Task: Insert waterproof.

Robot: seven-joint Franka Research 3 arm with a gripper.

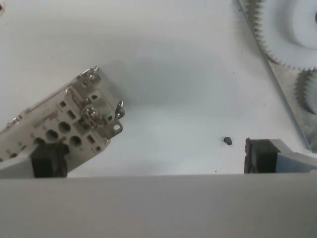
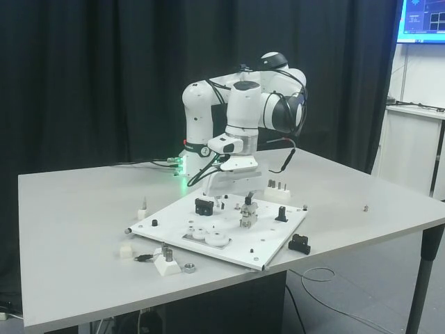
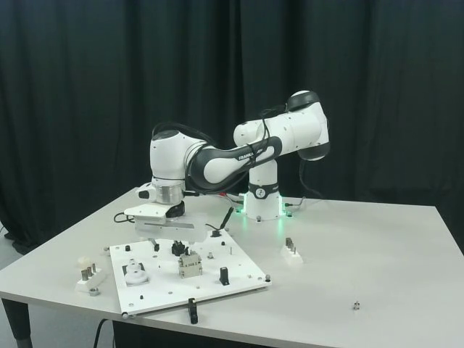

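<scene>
- Now the white arm (image 3: 217,156) reaches out from its base over the white board (image 2: 268,243) that lies on the grey table (image 2: 69,209).
- Its gripper (image 1: 156,156) hangs above the board with the two fingers spread wide apart, and nothing is between them.
- From the wrist view one black fingertip (image 1: 48,159) is over the edge of the connector (image 1: 69,121), and the other fingertip (image 1: 261,155) is over bare board, well apart from it.
- The connector, a grey block with round holes and metal clips, stands on the board near its middle (image 2: 247,214); from the second room view it is just below and in front of the gripper (image 3: 190,265).
- Two white gears (image 1: 292,34) lie on a metal plate at the corner of the wrist view; in the room they sit near the front edge of the board (image 2: 208,236).
- A small black dot (image 1: 227,141) is on the board near the second fingertip.
- A green light (image 3: 250,212) glows at the base of the arm.
- Some small parts lie on the table beside the board, among them a black piece (image 2: 300,243) near its corner and a white block with pins (image 3: 291,251).
</scene>
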